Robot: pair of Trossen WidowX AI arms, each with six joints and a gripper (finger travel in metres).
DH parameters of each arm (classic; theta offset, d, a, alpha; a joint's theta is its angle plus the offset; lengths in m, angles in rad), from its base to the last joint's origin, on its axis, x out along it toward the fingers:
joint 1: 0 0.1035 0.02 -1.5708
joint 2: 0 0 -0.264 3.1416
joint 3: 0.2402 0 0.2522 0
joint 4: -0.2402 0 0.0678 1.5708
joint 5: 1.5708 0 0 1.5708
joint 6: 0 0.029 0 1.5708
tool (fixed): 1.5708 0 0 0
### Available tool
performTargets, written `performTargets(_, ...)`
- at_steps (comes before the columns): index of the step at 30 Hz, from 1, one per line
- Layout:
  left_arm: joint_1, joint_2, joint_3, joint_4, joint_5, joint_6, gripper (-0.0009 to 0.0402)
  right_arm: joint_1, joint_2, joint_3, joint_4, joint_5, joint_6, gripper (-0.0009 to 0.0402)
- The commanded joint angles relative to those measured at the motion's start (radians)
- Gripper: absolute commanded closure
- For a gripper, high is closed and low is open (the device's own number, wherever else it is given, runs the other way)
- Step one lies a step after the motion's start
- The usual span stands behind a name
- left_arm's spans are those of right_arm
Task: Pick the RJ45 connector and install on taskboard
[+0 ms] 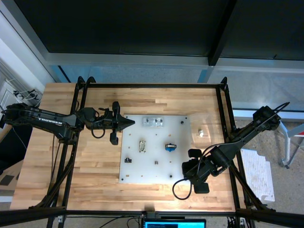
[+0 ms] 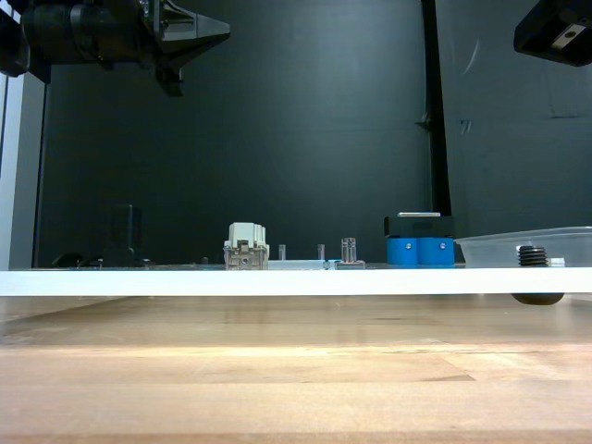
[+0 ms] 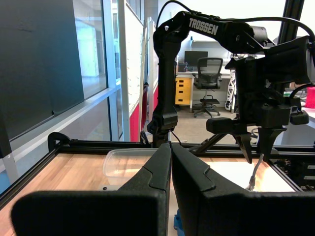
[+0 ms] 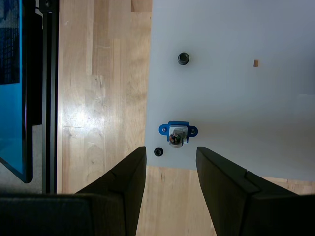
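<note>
Across the high view's middle: planked wooden table (image 1: 95, 185), smooth white board (image 1: 142, 172) flat upon it. At lower right, right gripper (image 1: 197, 171): fingers (image 4: 128, 187) spread wide, holding nothing; aimed straight down over the board's near right corner on a bent black arm. Left of centre, left gripper (image 1: 128, 122): fingers (image 3: 155, 169) pressed together, empty; level, well above the board's far left corner. At the low view's right edge, clear plastic tray (image 2: 518, 239). Between the right fingers, small blue jack (image 4: 177, 130), grey-and-clear connector (image 4: 175, 138) seemingly seated in its top.

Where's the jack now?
The blue jack sits at the white board's near right corner, below the open right gripper; the left gripper hovers over the board's left edge.
</note>
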Motion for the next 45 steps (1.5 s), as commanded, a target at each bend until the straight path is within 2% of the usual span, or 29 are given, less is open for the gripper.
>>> performTargets(1, 0.000, 0.000, 0.000, 0.000, 0.000, 0.000, 0.0393, 0.000, 0.000, 0.001, -0.001, 0.000, 0.000, 0.0254)
performTargets(7, 0.000, 0.000, 0.000, 0.000, 0.000, 0.000, 0.0393, -0.008, -0.024, 0.001, -0.058, -0.004, -0.002, 0.0254)
performTargets(13, 0.000, 0.000, 0.000, 0.000, 0.000, 0.000, 0.0393, -0.074, -0.081, 0.000, -0.102, 0.002, -0.056, 0.0254)
performTargets(17, 0.000, 0.000, 0.000, 0.000, 0.000, 0.000, 0.0393, -0.141, -0.122, -0.001, -0.108, 0.003, -0.119, 0.0254)
performTargets(21, 0.000, 0.000, 0.000, 0.000, 0.000, 0.000, 0.0393, -0.234, -0.167, -0.002, -0.108, 0.038, -0.180, 0.0254)
performTargets(34, 0.000, 0.000, 0.000, 0.000, 0.000, 0.000, 0.0393, -0.549, -0.268, -0.003, -0.001, 0.037, -0.434, 0.0292)
performTargets(42, 0.000, 0.000, 0.000, 0.000, 0.000, 0.000, 0.0393, -0.655, -0.287, -0.003, 0.164, 0.032, -0.558, 0.0334)
performTargets(45, 0.000, 0.000, 0.000, 0.000, 0.000, 0.000, 0.0393, -0.668, -0.288, -0.003, 0.237, 0.001, -0.587, 0.0348)
